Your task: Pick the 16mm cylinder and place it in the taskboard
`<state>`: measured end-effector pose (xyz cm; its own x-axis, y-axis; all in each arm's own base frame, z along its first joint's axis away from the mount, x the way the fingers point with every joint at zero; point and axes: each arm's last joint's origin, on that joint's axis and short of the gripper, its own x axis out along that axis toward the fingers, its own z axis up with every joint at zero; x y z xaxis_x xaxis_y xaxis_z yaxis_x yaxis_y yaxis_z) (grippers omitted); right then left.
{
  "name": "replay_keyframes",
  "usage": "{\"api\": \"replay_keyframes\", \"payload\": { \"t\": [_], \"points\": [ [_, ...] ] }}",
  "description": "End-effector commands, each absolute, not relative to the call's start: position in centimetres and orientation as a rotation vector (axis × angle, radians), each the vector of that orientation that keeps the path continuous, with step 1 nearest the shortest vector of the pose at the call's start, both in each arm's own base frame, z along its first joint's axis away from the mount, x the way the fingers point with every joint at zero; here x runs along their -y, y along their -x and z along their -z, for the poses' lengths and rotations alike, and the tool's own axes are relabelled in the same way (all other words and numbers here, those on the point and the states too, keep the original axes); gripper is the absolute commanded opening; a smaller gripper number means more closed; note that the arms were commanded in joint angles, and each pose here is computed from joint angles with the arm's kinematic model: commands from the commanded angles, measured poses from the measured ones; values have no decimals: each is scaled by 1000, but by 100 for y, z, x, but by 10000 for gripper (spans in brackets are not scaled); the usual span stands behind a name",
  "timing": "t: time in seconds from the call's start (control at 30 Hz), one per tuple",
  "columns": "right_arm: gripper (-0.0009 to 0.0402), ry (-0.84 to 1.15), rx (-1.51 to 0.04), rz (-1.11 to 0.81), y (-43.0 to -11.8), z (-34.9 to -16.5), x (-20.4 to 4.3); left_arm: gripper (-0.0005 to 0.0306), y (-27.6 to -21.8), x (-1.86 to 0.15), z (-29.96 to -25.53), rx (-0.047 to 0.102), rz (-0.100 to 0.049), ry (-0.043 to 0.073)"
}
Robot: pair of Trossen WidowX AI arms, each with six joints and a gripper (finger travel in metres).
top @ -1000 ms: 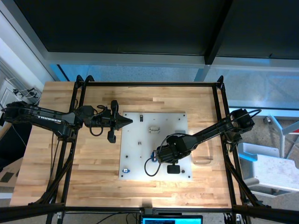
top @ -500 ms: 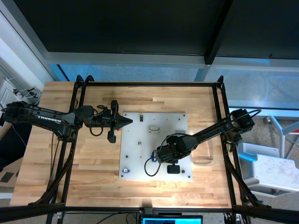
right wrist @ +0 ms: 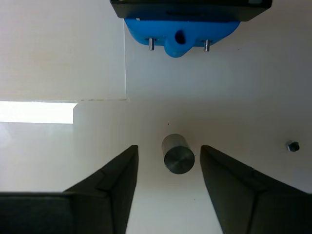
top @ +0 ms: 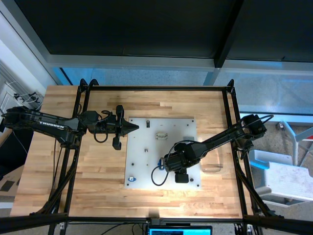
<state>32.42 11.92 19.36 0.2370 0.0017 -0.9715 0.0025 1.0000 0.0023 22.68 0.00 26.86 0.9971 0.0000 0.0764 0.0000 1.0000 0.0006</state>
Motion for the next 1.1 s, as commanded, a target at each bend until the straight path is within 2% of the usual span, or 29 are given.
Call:
{"api": "replay_keyframes", "payload": {
  "t": [0.03, 0.23, 1.1],
  "points": [
    [208, -1, -1330, 4, -3241, -1940, -1193, 0, -2268, 0, -2686, 76, 0, -1],
    [230, -1, -1329, 3, -3239, -1946, -1194, 0, -2268, 0, -2686, 76, 0, -1],
    [231, 1, -1329, 1, -3239, -1946, -1192, 0, -2268, 0, -2686, 76, 0, -1]
  ]
}}
